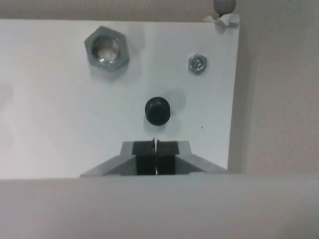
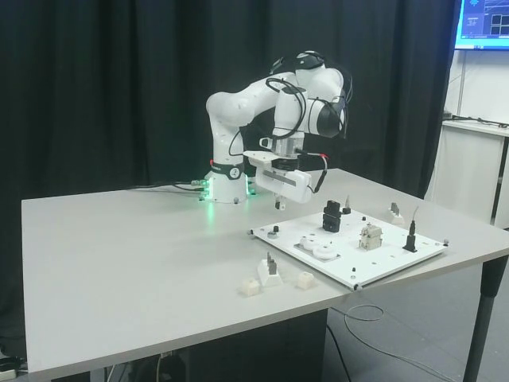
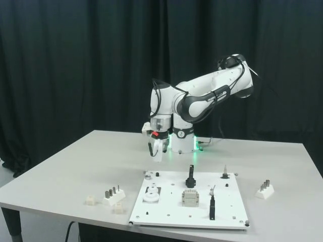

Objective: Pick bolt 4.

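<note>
A black round-headed bolt (image 1: 157, 110) stands upright in the white board (image 1: 50, 124), near one of its corners. My gripper (image 1: 156, 157) hovers above the board just short of the bolt, fingers shut with nothing between them. In the room views the gripper (image 2: 280, 205) (image 3: 157, 157) hangs a little above the board's corner nearest the arm's base, where the bolt (image 2: 274, 230) (image 3: 157, 174) sits. A large grey hex nut (image 1: 106, 48) and a small nut (image 1: 198, 63) lie beyond the bolt.
The white board (image 2: 398, 263) (image 3: 171, 212) carries a black connector (image 2: 332, 215), white gears (image 2: 318, 248) and other small parts. White blocks with pins (image 2: 270, 270) (image 3: 113, 196) stand on the grey table beside it. Another block (image 3: 265, 189) is on the far side.
</note>
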Tool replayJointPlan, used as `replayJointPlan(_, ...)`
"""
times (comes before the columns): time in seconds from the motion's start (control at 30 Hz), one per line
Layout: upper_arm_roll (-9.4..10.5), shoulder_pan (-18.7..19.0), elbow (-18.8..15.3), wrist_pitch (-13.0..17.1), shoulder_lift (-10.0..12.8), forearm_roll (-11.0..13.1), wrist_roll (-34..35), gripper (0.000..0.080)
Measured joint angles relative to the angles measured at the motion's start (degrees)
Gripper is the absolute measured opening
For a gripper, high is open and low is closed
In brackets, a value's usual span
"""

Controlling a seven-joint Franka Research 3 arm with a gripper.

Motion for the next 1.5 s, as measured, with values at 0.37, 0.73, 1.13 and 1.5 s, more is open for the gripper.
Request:
replayJointPlan(0.37,-0.05,-0.2,0.0,1.2,0.0,-0.6,-0.7,0.0001)
replayJointPlan(0.73,-0.21,-0.6,0.0,2.2,0.0,-1.1,-3.9,0.0)
replayJointPlan(1.13,-0.9,-1.4,0.5,2.2,0.0,-1.1,-6.0,0.0095)
replayJointPlan(1.5,-2.36,-2.5,0.8,2.8,0.0,-1.1,-13.1,0.0672)
